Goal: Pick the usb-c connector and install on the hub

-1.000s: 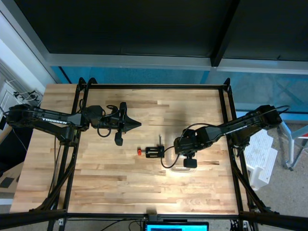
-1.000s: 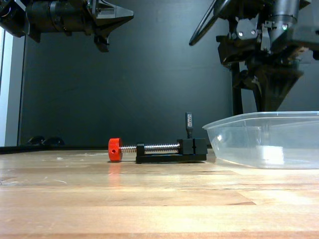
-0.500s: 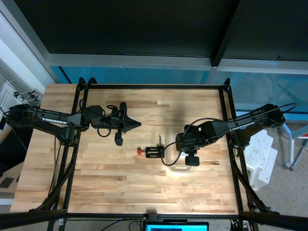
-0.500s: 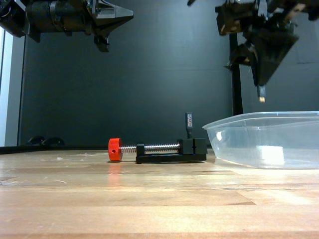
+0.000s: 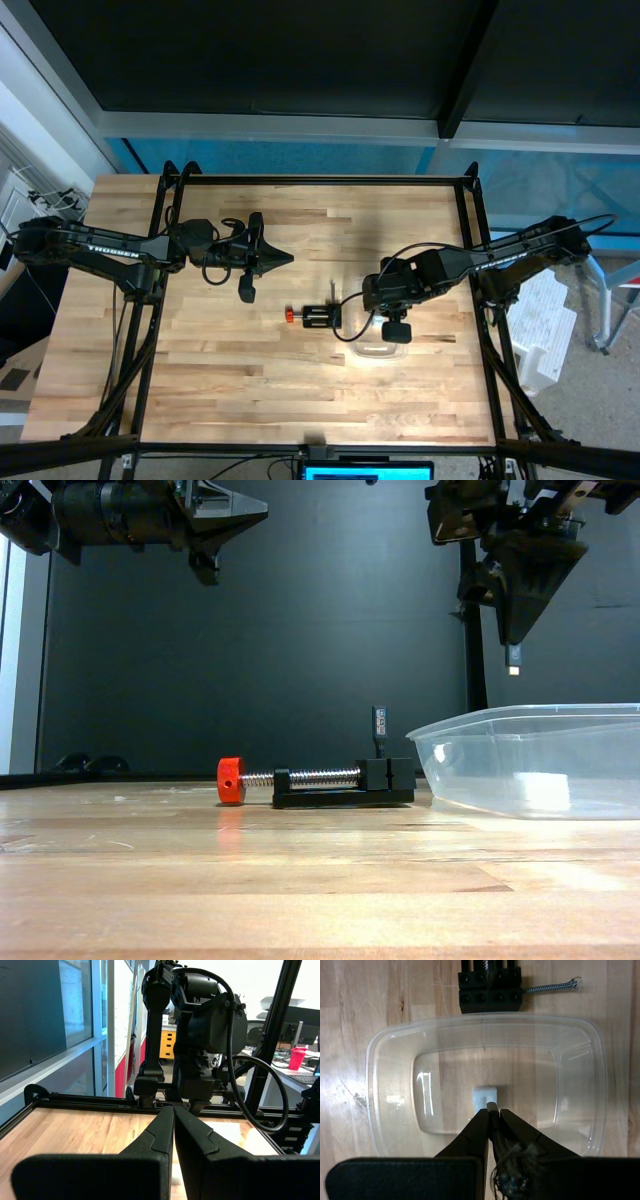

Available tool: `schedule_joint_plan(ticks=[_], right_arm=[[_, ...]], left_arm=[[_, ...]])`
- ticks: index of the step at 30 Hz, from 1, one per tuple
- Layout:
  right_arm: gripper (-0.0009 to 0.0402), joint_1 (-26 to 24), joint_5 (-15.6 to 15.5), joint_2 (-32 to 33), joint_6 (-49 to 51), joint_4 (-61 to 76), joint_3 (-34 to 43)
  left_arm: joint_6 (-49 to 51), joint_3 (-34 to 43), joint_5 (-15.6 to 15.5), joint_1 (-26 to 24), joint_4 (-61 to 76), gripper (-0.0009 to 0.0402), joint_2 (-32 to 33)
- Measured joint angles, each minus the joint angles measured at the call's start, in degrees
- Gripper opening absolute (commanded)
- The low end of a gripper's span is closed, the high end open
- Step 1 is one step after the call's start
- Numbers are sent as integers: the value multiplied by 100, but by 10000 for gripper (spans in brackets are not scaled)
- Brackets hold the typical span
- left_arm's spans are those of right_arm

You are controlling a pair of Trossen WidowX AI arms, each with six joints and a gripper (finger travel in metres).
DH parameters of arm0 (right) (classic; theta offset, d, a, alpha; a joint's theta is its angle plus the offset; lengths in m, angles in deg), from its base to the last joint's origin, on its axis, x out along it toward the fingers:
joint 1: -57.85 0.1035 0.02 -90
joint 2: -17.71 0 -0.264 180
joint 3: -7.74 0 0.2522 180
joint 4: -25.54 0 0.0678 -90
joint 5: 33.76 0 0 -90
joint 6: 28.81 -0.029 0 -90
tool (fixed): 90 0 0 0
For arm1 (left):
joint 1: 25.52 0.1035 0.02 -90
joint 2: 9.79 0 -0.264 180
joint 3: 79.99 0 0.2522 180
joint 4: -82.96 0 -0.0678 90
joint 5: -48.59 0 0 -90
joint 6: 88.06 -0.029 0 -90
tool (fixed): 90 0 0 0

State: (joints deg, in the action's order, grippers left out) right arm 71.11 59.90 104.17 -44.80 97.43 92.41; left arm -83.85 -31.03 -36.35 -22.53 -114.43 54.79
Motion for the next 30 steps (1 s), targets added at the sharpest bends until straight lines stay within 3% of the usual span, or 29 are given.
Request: schedule_joint_plan(ticks=[30], right_arm=[[0, -234, -17, 1569, 369, 284, 1829]], left_arm=[[-2, -2, -2, 0, -2, 0, 0]])
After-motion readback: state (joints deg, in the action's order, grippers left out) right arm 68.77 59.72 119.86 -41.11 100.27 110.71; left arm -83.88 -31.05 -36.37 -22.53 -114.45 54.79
